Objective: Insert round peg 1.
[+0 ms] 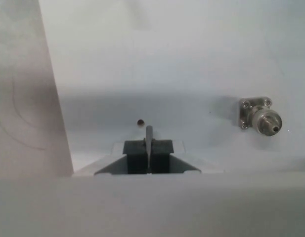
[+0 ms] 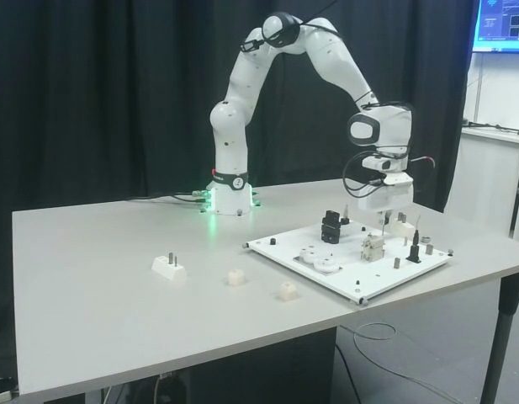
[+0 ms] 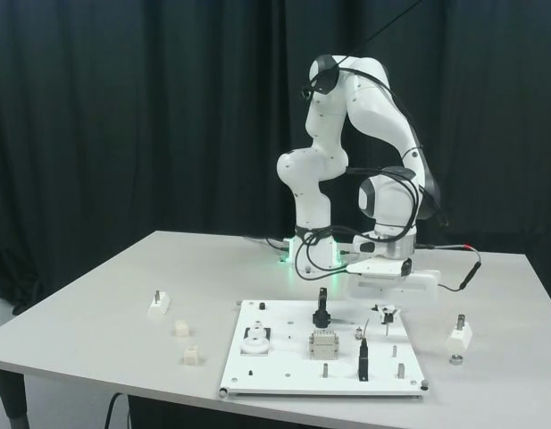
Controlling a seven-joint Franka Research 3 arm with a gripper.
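Low in the centre of the wrist view, the round peg is a thin grey pin, long axis running lengthwise between the two black fingertip pads, its free end poking out past them toward the white board. In the room views the peg hangs vertical, tip down, under the gripper, right of centre in the second room view and just above the board. The jaws stand narrow, pinched on the peg from both sides; no gap shows between pads and pin. The peg looks slim, straight and plain grey, with only the end part showing beyond the pads.

Just beside the peg tip in the wrist view sits a small dark hole in the board, close to the tip but offset from it. Whether the tip touches the board cannot be told. A metal threaded connector on a square flange sits at the right of the wrist frame, well apart from the peg.

In the first room view the white arm arches over from its base to the board at right of centre on the grey table. A small white block with pins lies at left of centre, well apart from the board.
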